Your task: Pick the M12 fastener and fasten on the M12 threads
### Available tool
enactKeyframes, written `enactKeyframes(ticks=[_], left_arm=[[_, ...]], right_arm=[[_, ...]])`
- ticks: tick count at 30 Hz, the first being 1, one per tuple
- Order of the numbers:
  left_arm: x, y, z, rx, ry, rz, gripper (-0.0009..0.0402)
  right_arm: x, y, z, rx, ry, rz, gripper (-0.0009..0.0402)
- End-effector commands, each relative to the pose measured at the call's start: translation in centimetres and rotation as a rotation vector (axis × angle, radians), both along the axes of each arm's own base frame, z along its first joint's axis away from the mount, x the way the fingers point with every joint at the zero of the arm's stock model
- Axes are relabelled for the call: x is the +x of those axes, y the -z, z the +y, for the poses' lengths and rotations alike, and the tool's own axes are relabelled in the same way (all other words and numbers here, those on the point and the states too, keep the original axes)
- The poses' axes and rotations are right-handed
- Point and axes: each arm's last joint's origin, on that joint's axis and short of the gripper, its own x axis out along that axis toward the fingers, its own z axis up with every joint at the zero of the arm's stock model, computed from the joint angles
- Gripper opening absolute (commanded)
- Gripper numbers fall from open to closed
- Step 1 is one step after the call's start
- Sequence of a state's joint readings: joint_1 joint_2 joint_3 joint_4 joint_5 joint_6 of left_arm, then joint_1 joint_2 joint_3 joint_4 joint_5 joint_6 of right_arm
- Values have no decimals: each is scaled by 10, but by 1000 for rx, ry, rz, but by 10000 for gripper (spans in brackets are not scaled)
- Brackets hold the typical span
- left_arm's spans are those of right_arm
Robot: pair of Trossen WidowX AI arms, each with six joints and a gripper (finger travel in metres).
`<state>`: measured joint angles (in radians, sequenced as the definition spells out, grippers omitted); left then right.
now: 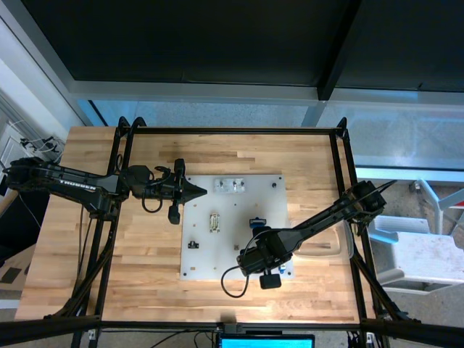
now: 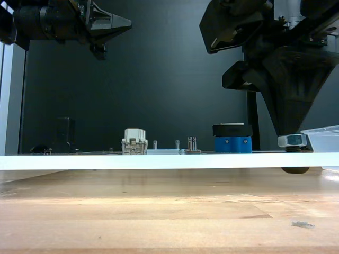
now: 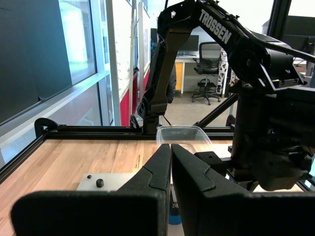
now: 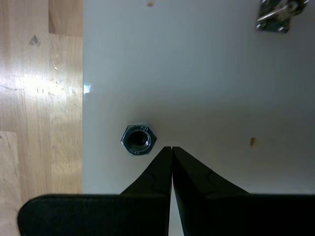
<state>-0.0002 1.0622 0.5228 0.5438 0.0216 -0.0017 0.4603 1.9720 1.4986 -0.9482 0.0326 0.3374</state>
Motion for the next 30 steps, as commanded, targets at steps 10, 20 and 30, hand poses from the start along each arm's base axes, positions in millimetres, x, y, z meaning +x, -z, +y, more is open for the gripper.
enactKeyframes(ticks=[10,20,30], left_arm=[[0,0,0,0,0,0,0],[0,0,0,0,0,0,0],[0,0,0,0,0,0,0]], right_arm=[[-3,-1,8,263,-88,105,0],[-3,-3,7,244,-96,93,0],[-5,-16,1,112,-51,-9,0]])
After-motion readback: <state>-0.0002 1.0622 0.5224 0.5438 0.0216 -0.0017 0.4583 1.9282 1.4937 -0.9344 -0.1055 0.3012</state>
